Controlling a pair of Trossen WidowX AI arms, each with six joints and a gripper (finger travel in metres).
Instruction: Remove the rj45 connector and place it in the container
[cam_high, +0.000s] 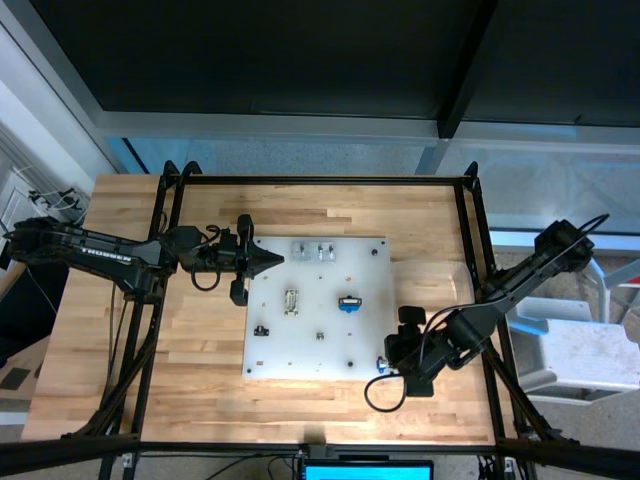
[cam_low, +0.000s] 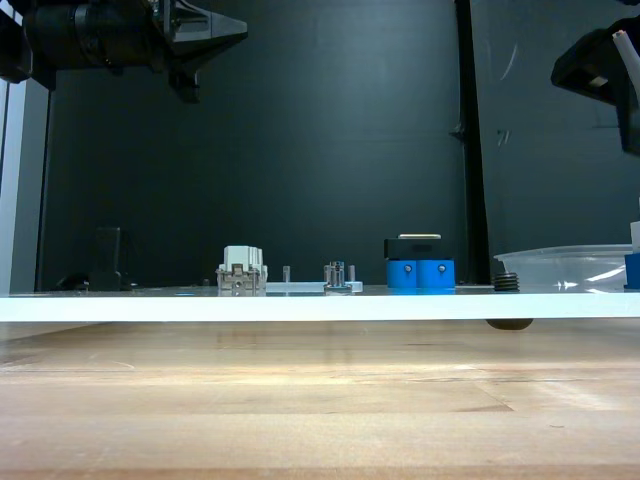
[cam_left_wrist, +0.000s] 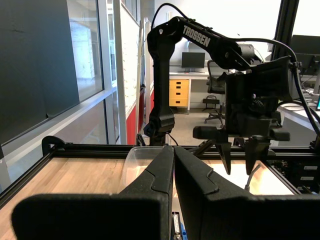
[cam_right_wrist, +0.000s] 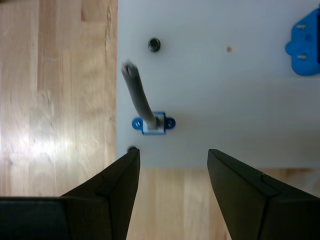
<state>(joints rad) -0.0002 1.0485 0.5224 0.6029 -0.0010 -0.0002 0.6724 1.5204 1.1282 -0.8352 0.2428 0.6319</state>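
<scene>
The rj45 connector (cam_right_wrist: 153, 123) is a tiny blue-and-white plug with a short grey stub, set near the edge of the white board (cam_right_wrist: 225, 100). It also shows at the board's near right corner (cam_high: 381, 365). My right gripper (cam_right_wrist: 173, 156) hovers above it, open, with the plug just ahead of its fingertips and nothing between them. The container (cam_high: 436, 281), a clear shallow tray, lies on the table right of the board. My left gripper (cam_high: 272, 259) is shut and empty, held level over the board's far left edge.
On the board stand a larger blue connector (cam_high: 348, 304), a beige socket (cam_high: 292, 302), metal fittings (cam_high: 311, 249) and a small black part (cam_high: 261, 330). A black nut (cam_right_wrist: 154, 45) sits beyond the plug. Black frame rails (cam_high: 470, 230) border the table.
</scene>
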